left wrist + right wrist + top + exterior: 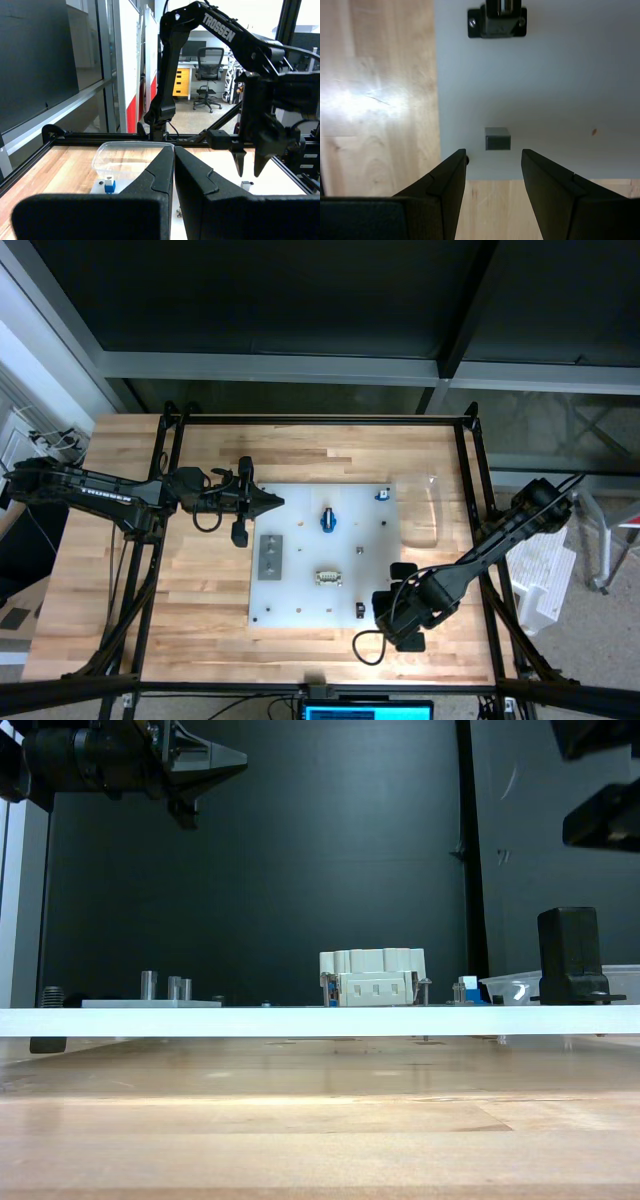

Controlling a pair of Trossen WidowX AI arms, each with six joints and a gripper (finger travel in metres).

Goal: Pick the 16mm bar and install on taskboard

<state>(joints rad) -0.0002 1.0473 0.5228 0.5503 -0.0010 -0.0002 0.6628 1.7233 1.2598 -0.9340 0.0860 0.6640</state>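
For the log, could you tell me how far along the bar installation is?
Nothing looks done yet. The right gripper is open and empty, poised over a small grey piece near a corner of the taskboard; the left gripper hangs shut above its far left corner. Picking and installing the bar remain.

Seen from above, the taskboard point(300, 540) lies centre frame, with a tray point(418, 508) beside its upper right. My left gripper point(276, 502) hangs over its upper-left corner, and my right gripper point(383, 615) over its lower-right corner.
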